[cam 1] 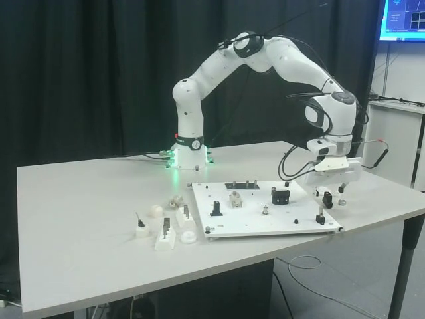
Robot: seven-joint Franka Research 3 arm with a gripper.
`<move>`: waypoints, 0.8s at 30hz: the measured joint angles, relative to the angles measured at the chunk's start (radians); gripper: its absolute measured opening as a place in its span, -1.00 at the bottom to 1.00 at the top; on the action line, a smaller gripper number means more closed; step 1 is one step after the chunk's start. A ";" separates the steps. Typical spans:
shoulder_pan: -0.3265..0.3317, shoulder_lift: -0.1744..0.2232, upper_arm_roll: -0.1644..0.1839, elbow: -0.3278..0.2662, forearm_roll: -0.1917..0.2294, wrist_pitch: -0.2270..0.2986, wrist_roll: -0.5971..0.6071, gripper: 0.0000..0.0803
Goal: Pick D-SUB.
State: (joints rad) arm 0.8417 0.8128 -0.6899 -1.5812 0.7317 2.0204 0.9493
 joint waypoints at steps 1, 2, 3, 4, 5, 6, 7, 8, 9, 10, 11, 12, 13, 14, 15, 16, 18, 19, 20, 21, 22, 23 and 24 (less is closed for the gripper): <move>-0.003 0.000 0.004 0.000 0.005 0.000 0.000 0.99; -0.005 0.000 0.009 0.000 0.008 -0.001 0.000 0.99; -0.007 0.000 0.013 0.000 0.010 -0.001 0.000 0.99; -0.008 0.000 0.017 0.000 0.012 -0.002 0.000 0.99; -0.008 0.000 0.022 -0.001 0.015 -0.002 0.000 0.99; -0.009 0.000 0.025 -0.001 0.016 -0.002 0.001 0.99; -0.008 0.000 0.029 -0.001 0.018 -0.002 0.004 0.99; -0.008 0.000 0.032 -0.002 0.020 -0.002 0.011 0.99; -0.008 0.000 0.035 -0.002 0.020 -0.002 0.020 0.99; -0.008 0.000 0.038 -0.002 0.020 -0.002 0.031 0.99; -0.008 0.000 0.041 -0.003 0.020 -0.002 0.044 0.99; -0.007 0.000 0.043 -0.003 0.020 -0.002 0.055 0.99; -0.006 0.000 0.045 -0.003 0.020 -0.001 0.063 0.99; -0.005 0.001 0.045 -0.004 0.020 0.000 0.069 0.99; -0.003 0.001 0.045 -0.004 0.019 0.000 0.075 0.99; -0.002 0.001 0.045 -0.004 0.017 0.002 0.082 0.99; 0.001 0.002 0.045 -0.005 0.009 0.007 0.100 0.99; 0.002 0.002 0.045 -0.005 0.003 0.011 0.110 0.99; 0.003 0.002 0.045 -0.006 -0.001 0.014 0.118 0.99; 0.005 0.002 0.045 -0.006 -0.007 0.016 0.127 0.99; 0.006 0.002 0.045 -0.006 -0.013 0.018 0.133 0.99; 0.007 0.002 0.045 -0.006 -0.018 0.020 0.137 0.99; 0.007 0.002 0.045 -0.006 -0.023 0.021 0.140 0.99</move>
